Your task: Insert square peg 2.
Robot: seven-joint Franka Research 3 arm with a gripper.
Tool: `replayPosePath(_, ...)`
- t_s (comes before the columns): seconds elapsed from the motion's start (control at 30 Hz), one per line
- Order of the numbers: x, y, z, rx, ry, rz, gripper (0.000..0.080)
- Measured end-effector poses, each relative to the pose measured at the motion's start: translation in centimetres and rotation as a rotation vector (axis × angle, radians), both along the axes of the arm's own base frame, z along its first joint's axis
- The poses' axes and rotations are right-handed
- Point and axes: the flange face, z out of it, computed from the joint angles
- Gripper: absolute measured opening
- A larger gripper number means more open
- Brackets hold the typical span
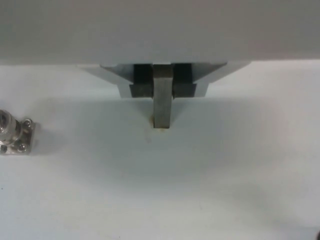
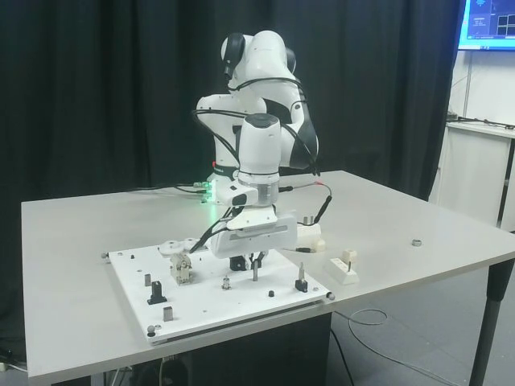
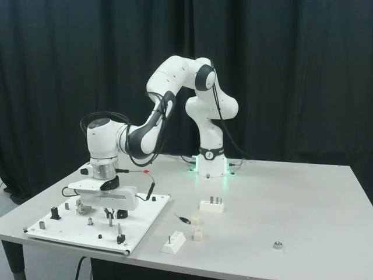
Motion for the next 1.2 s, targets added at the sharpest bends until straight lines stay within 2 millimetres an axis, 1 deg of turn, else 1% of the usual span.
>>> replayPosePath(1.03,0.11,0.09,0.01,-0.005,-0.005,0.012,0.0075)
replayPosePath(1.17,0.21,0.33,-0.19,-0.006,-0.006,0.017,0.0075)
replayPosePath(1.2,0.25,0.40,-0.24,-0.007,-0.007,0.018,0.0138)
